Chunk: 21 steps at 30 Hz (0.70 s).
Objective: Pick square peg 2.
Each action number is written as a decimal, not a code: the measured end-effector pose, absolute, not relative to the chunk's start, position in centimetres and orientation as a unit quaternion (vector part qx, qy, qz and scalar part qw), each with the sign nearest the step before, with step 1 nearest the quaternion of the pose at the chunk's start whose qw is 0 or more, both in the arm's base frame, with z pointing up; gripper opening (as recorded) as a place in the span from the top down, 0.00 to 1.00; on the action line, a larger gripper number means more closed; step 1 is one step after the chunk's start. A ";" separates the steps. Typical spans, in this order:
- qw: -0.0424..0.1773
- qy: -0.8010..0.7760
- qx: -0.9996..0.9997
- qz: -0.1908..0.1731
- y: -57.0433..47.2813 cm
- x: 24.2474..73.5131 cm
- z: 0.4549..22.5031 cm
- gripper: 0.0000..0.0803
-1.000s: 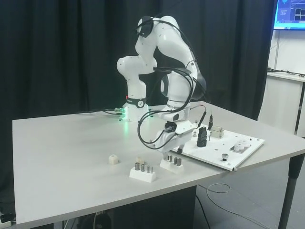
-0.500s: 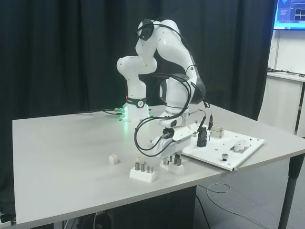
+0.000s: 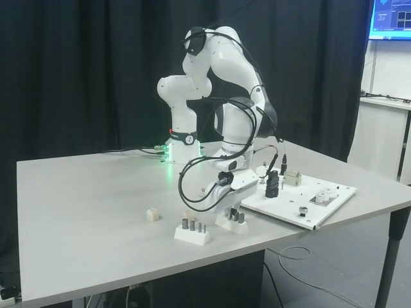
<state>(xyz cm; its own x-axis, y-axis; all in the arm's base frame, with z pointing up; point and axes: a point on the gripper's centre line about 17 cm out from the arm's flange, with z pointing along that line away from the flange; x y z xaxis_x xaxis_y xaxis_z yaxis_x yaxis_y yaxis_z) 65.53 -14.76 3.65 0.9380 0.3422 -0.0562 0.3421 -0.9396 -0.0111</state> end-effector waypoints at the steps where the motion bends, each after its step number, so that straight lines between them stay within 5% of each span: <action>1: 0.002 -0.174 -0.984 0.030 -14.7 65.5 3.7 0.78; 3: 0.003 -0.173 -0.984 0.031 -14.7 65.5 3.9 0.78; 4: 0.004 -0.173 -0.984 0.032 -14.7 65.6 4.0 0.91; 21: 0.023 -0.176 -0.983 0.053 -13.5 66.1 7.0 0.90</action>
<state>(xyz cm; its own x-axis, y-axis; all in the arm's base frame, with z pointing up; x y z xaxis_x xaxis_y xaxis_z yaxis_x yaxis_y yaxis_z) 66.10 -13.49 7.01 0.9324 0.3485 -0.0957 0.3435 -0.9369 -0.0648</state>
